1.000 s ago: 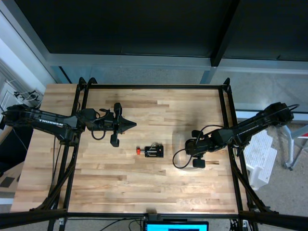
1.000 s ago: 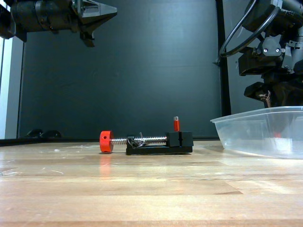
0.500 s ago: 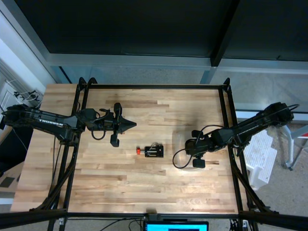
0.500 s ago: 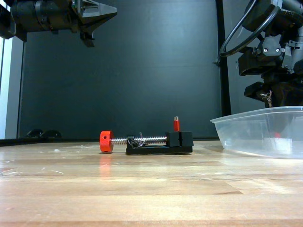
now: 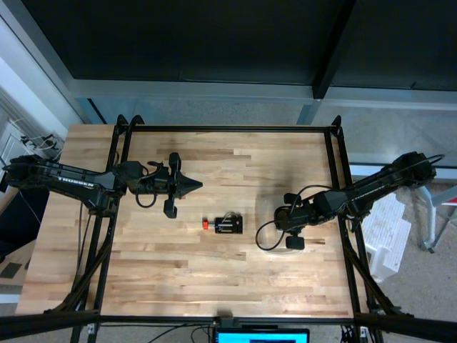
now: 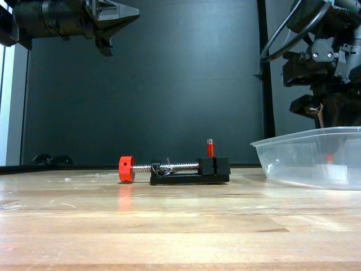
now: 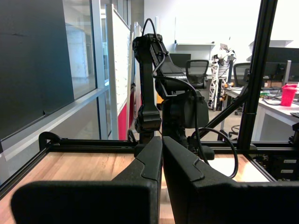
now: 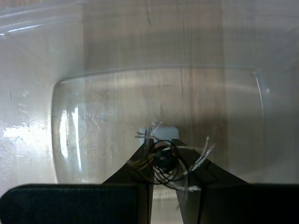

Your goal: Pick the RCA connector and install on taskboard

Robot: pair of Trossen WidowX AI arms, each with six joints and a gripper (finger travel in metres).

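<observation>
High view: a pale wooden counter sits inside a black frame, with a dark wall behind. The left hand hovers with its fingers pressed together. The taskboard lies mid-counter, its long axis left-right and its red tab leftward. The right hand pinches the RCA connector above the clear tray; the connector's axis cannot be told.

left arm: stretching out level, high above the table | left gripper: hanging up and left of the taskboard, jaws pressing together | right arm: reaching inward, wrist bending down | right gripper: hovering right of the taskboard, pinching the RCA connector
</observation>
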